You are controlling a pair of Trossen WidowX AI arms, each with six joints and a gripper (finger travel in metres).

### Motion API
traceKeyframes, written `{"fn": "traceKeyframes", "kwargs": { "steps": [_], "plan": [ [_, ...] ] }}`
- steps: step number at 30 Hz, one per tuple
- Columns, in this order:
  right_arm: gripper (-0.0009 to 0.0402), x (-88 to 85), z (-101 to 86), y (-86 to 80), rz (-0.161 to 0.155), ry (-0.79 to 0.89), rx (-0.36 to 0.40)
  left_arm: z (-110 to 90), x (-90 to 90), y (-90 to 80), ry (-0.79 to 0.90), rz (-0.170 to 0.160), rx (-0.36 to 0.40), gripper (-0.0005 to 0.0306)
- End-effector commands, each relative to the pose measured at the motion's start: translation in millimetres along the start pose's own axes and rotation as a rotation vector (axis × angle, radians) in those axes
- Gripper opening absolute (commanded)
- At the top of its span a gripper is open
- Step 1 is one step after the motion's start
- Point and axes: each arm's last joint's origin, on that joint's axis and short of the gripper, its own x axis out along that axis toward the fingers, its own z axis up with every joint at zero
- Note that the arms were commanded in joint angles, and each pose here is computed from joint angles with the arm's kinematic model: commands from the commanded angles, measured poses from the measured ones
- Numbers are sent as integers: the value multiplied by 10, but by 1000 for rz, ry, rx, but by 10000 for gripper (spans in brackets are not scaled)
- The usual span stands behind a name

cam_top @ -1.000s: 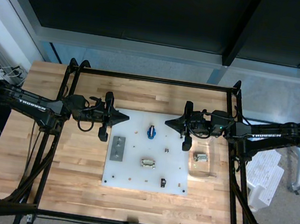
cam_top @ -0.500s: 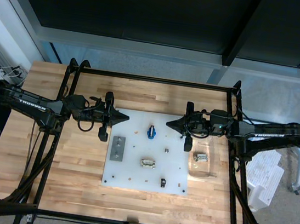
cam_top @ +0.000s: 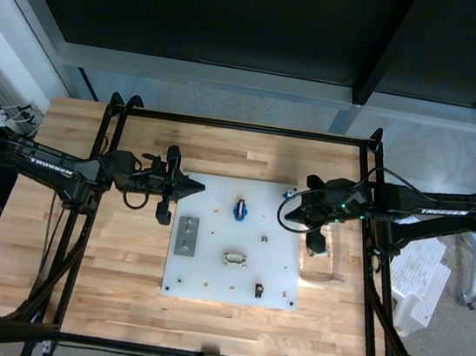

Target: Pick the HAN10E connector and install on the hub

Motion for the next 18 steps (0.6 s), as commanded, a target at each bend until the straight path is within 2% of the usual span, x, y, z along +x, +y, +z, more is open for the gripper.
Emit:
{"fn": "traceKeyframes", "kwargs": {
  "steps": [1,8,14,18],
  "plan": [
    [0,-35,-51,33,8,85,-10,1,1,1,0,0,0,0],
    [0,-120,-144,101,24,232,-38,2,0,1,-1,0,0,0],
    [3,-174,-200,102,16,321,-25,2,0,0,-1,0,0,0],
    [27,-195,-249,108,12,377,-18,2,0,0,-1,0,0,0]
  ]
}}
